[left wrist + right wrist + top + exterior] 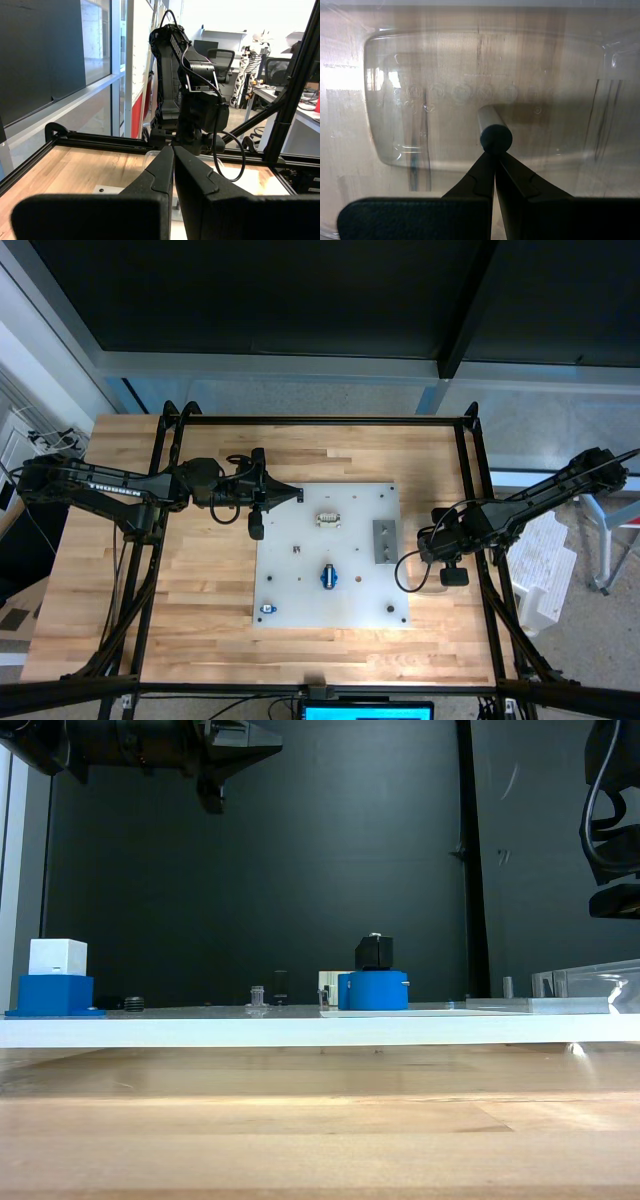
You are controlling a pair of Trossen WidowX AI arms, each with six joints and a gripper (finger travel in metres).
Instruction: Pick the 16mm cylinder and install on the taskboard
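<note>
The 16mm cylinder (492, 127), a dull-grey peg, lies in a clear plastic tray (420, 100). My right gripper (495, 152) is shut and points down at the peg, with nothing between its fingers. I cannot tell whether the tips touch it. From above, the right gripper (447, 545) hangs just off the right edge of the white taskboard (295, 580). My left gripper (296, 495) is shut and empty, held high over the board's far left corner and pointing right. Its closed fingers (165, 170) face the right arm.
On the board stand a grey metal block (385, 540), a blue fitting (328, 577), a beige connector (325, 517) and a small blue-and-white part (267, 610). The clear tray (600, 975) lies at the board's right. A black frame (470, 490) rings the table.
</note>
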